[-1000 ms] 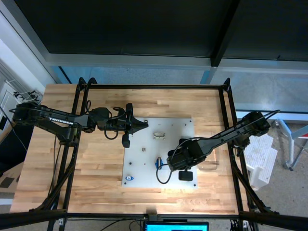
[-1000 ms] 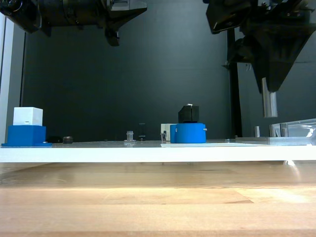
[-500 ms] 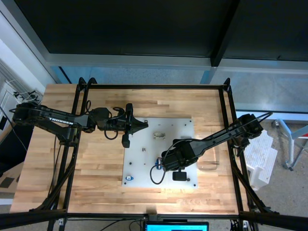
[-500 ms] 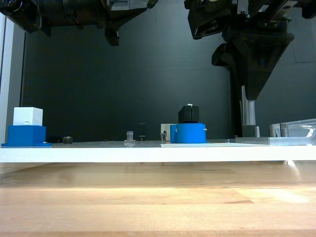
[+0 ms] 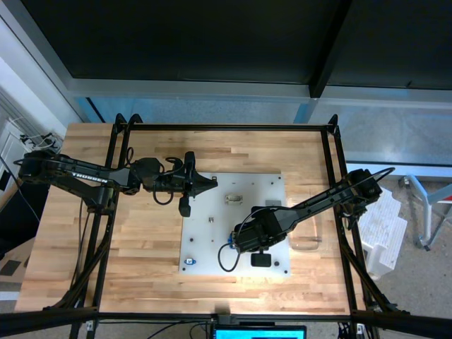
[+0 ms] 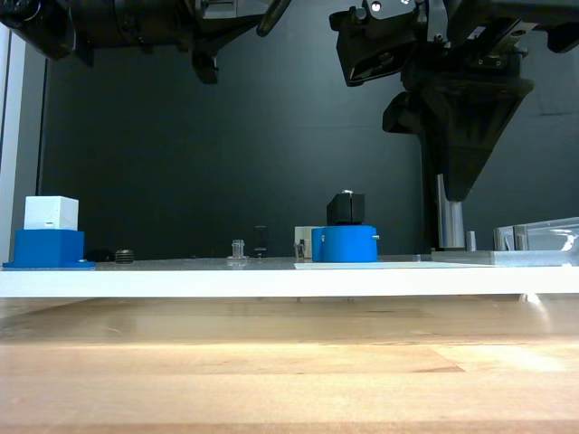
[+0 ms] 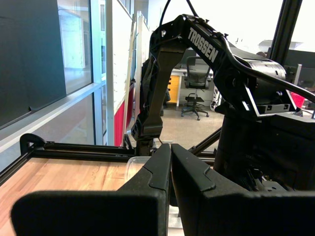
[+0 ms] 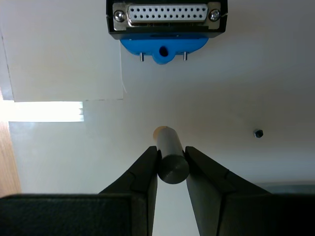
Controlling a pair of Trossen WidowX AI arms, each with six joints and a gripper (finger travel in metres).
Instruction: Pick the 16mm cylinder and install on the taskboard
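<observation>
**High view:** Two black arms reach in over one white, square taskboard (image 5: pixel 205 244) on a plank-topped wooden table (image 5: pixel 134 247). The left gripper (image 5: pixel 214 182) hangs over the board's far left corner. The right gripper (image 5: pixel 241 240) points down near the board's middle, and its body hides the peg.

**Low view:** A single 16mm cylinder (image 6: pixel 450 217), smooth grey metal, stands upright under the right gripper (image 6: pixel 450 192). Its upper end is clamped and its lower end is down at board level. Whether it touches the board cannot be told. One blue round fitting (image 6: pixel 349 244) stands just to the cylinder's left, and one white cube (image 6: pixel 51 212) sits on a blue base at the far left. One clear tray (image 6: pixel 543 231) is cut off at the right edge. Only the underside of the left gripper (image 6: pixel 267 11) shows, high above the board.

**Left wrist view:** The left gripper (image 7: pixel 170 147) has its two black fingers pressed together with nothing between them. Beyond it rises the right arm (image 7: pixel 206 44), lettered TROSSEN.

**Right wrist view:** The right gripper's (image 8: pixel 171 153) two fingers are clenched on the cylinder (image 8: pixel 172 166), seen end-on as a round grey face. Ahead on the white taskboard (image 8: pixel 236 88) lies one connector (image 8: pixel 167 17) with two rows of pinholes on a blue mount. One small dark screw head (image 8: pixel 257 132) sits off to the side.
</observation>
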